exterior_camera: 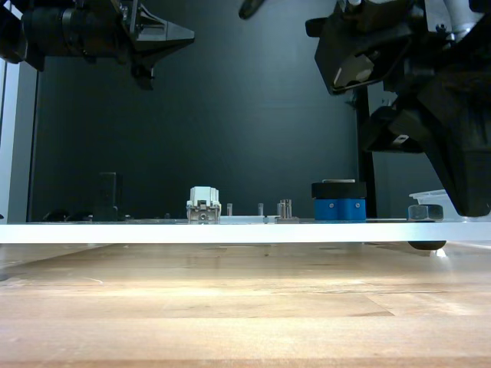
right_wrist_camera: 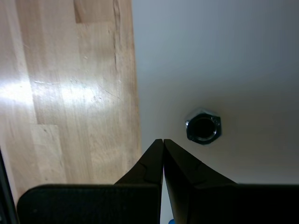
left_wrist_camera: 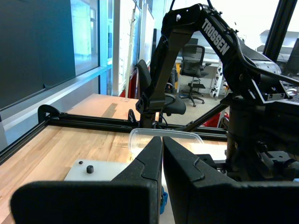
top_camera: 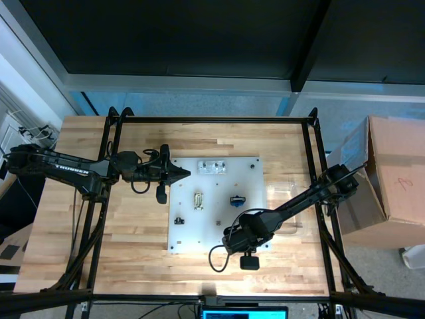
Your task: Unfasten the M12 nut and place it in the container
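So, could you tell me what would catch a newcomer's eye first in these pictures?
The silver nut stands out on the white board, just beside the shut, empty right tool; whether it sits on its stud I cannot tell. The left tool, also shut, hovers high over the board's far left part.

You had soft, even overhead light in the high view: the wooden table [top_camera: 133, 226] read bright, while the far wall went nearly black. In the low view, your left gripper [exterior_camera: 184, 33] and right gripper [exterior_camera: 469, 207] were dark silhouettes against a dim backdrop, and the tabletop nearest the lens was out of focus. In the left wrist view, daylight through the windows [left_wrist_camera: 93, 37] washed out the far room. In the right wrist view, a glare patch lay on the table, the white board [right_wrist_camera: 224, 56] fell grey in shadow, and the closed-together fingers [right_wrist_camera: 147, 172] were blurred.
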You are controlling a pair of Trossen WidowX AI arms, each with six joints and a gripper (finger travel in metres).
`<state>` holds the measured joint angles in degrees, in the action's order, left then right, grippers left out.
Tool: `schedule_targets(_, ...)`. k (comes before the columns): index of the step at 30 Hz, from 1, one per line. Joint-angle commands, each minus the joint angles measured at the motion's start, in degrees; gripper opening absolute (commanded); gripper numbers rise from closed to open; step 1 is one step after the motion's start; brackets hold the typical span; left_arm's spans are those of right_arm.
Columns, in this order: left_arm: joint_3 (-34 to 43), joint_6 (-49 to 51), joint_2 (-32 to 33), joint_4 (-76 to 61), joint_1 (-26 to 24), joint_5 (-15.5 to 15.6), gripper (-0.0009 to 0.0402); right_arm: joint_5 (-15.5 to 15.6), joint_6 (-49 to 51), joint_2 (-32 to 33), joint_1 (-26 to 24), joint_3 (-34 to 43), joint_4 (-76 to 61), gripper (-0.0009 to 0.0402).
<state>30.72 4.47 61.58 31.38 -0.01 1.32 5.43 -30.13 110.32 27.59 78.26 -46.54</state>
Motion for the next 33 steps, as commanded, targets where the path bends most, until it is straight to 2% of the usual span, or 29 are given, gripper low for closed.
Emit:
schedule_targets(1,0.0,0.0,0.0,0.0,0.0,0.0,0.0000,-0.1,0.3,0.0,-0.1,-0.1,-0.1,0.0000)
schedule_targets(10,0.0,0.0,0.0,0.0,0.0,0.0,0.0000,-2.5,1.4,-0.2,-0.2,-0.1,-0.7,0.0000)
schedule_targets(13,0.0,0.0,0.0,0.0,0.0,0.0,0.0000,-6.1,1.6,-0.6,-0.2,-0.1,-1.7,0.0000)
schedule_targets(17,0.0,0.0,0.0,0.0,0.0,0.0,0.0000,-14.7,0.5,-1.6,-0.2,0.0,-4.8,0.0000)
schedule_targets(20,0.0,0.0,0.0,0.0,0.0,0.0,0.0000,-16.1,0.3,-2.0,-0.2,0.9,-7.4,0.0000)
schedule_targets(24,0.0,0.0,0.0,0.0,0.0,0.0,0.0000,-15.0,-0.2,-2.5,-0.2,1.2,-8.4,0.0000)
schedule_targets(27,0.0,0.0,0.0,0.0,0.0,0.0,0.0000,-12.0,-1.1,-3.0,-0.2,1.2,-8.4,0.0000)
schedule_targets(30,0.0,0.0,0.0,0.0,0.0,0.0,0.0000,-7.5,-2.3,-3.3,-0.2,1.8,-8.4,0.0000)
schedule_targets(33,0.0,0.0,0.0,0.0,0.0,0.0,0.0000,-0.3,-2.3,-3.4,-0.2,1.9,-7.6,0.0000)
